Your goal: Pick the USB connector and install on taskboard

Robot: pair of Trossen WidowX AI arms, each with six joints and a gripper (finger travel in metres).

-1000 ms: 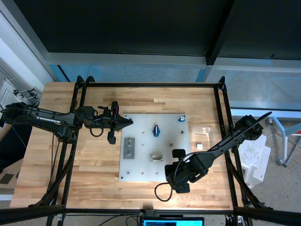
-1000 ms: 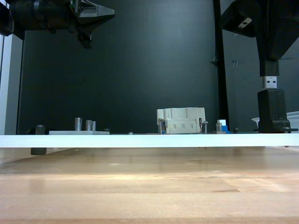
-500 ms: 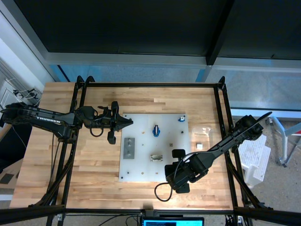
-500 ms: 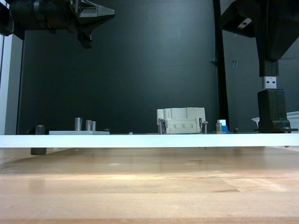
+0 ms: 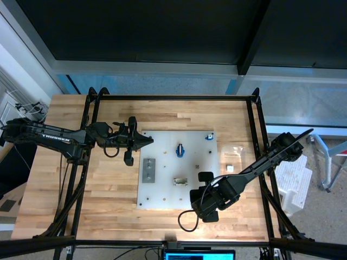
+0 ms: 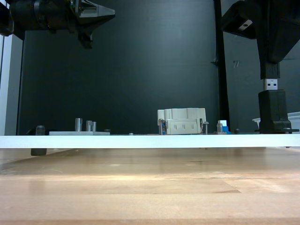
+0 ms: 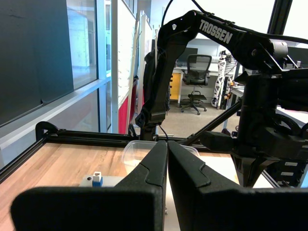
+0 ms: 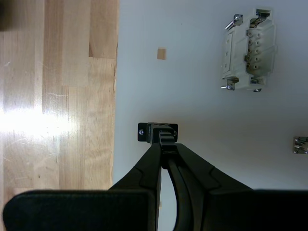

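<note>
The USB connector [image 6: 270,84] hangs metal tip down at the low view's right edge, directly above the black socket [image 6: 273,111] on the taskboard [image 6: 117,141], pinched by the right gripper [image 6: 271,70]. In the high view the left gripper [image 5: 146,141], fingers pressed together, hovers over the board's upper-left corner.

The taskboard [image 5: 162,189] lies mid-frame on the table [image 5: 108,189]. The left gripper [image 5: 148,140] hangs over the board's upper-left corner. At lower right, the right gripper [image 8: 165,147] holds the USB connector [image 6: 270,84] directly over the socket [image 6: 273,110].
</note>
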